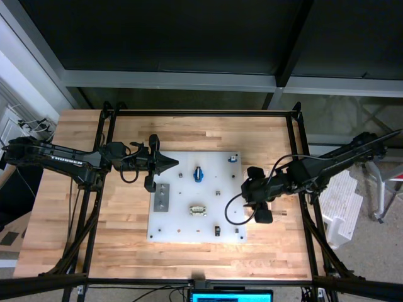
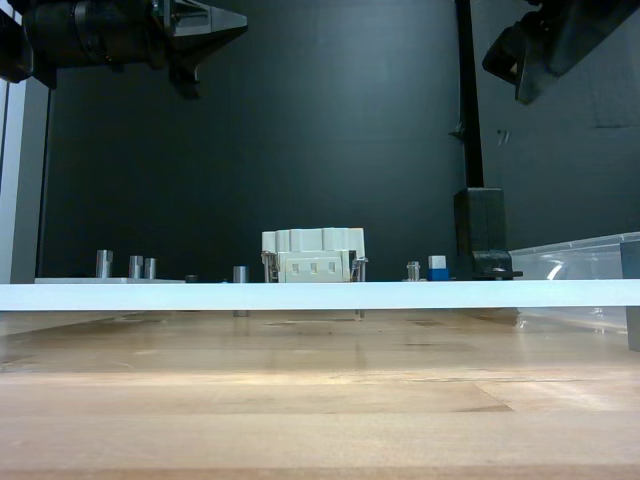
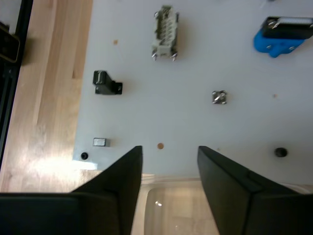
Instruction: Remove the 16mm bar from the taskboard and place in the container
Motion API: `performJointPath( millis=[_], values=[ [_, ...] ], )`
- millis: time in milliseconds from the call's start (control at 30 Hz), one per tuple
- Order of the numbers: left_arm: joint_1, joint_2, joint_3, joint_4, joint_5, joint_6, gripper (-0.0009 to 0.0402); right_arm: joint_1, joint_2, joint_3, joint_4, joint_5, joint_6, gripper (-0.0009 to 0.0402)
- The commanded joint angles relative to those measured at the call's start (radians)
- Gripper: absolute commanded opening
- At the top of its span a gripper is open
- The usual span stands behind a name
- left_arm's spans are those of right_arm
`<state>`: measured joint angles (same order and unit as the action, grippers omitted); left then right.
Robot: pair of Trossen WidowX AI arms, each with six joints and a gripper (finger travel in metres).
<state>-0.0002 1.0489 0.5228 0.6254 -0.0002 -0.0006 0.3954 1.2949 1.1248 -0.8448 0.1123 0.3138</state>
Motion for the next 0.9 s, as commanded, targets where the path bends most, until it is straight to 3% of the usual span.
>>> performJointPath(
  millis=[33,267,900],
  values=[
    [0.0,0.0,0.0,0.0,0.0,0.0,0.0,0.024,0.04,0.019,-0.005,0.0,0.016,0.0204],
    [0.0,0.0,0.0,0.0,0.0,0.0,0.0,0.061,0.128,0.072,-0.037,0.0,0.053,0.0241],
    [0.0,0.0,0.0,0.0,0.0,0.0,0.0,0.151,0.351,0.256,-0.067,-0.009,0.084,0.0245]
  ],
)
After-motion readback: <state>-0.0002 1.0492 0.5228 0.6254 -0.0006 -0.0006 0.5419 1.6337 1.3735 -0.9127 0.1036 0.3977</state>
